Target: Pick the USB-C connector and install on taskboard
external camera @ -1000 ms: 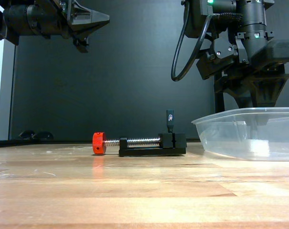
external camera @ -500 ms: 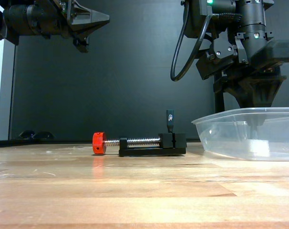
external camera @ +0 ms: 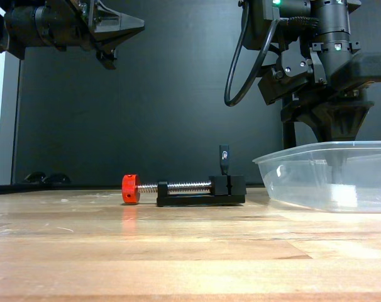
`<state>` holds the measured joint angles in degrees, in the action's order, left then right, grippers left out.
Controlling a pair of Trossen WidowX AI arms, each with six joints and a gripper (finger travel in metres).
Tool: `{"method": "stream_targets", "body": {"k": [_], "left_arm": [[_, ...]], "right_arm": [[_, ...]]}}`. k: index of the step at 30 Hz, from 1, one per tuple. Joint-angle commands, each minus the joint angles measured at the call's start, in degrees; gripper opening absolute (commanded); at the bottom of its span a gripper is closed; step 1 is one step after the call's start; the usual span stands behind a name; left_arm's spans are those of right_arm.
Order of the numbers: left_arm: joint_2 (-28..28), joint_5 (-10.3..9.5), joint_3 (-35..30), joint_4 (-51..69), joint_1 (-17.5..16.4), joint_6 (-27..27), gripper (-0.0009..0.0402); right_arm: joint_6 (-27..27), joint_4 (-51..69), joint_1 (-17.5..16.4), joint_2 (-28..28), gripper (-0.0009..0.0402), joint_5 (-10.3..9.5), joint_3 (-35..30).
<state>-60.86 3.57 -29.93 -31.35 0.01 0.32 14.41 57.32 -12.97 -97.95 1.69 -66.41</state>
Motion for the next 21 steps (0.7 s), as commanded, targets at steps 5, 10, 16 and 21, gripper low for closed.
{"method": "stream_targets", "body": {"k": [5, 10, 16, 21], "left_arm": [[0.0, 0.02, -0.02, -0.02, 0.0, 0.0, 0.0], [0.0, 0.02, -0.02, -0.02, 0.0, 0.0, 0.0], [0.0, 0.02, -0.02, -0.02, 0.0, 0.0, 0.0], [0.0, 0.02, -0.02, -0.02, 0.0, 0.0, 0.0]], "right_arm": [[0.0, 0.07, -0.02, 0.15, 0.0, 0.26, 0.07], [-0.04, 0.85, -0.02, 0.59, 0.0, 0.26, -0.28], [0.04, 1.77, -0.02, 2.1, 0.0, 0.24, -0.28], [0.13, 3.17, -0.02, 4.13, 0.0, 0.11, -0.46]]}}
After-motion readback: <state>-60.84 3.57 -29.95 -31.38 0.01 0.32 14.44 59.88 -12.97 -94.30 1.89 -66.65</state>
